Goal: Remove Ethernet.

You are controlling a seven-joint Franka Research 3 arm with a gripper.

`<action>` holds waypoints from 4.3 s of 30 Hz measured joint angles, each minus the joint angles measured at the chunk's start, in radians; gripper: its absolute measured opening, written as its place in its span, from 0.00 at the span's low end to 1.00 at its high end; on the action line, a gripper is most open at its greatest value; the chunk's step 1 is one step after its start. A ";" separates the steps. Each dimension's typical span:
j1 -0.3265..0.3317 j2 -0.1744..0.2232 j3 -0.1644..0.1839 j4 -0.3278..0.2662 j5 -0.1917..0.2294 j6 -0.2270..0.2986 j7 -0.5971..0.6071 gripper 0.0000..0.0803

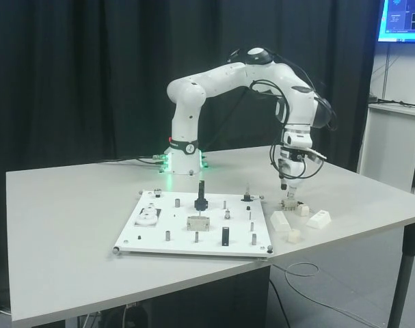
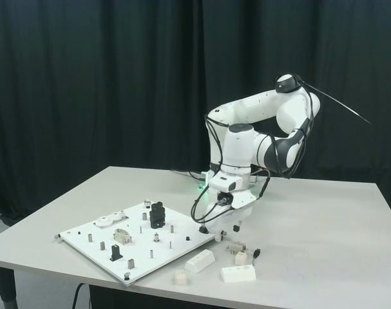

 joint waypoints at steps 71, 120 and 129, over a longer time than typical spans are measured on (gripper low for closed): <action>0.003 0.000 -0.056 -0.047 -0.020 -0.024 -0.239 1.00; 0.082 -0.011 -0.156 -0.292 0.031 -0.084 -0.267 1.00; 0.094 -0.011 -0.155 -0.323 0.061 -0.081 -0.242 1.00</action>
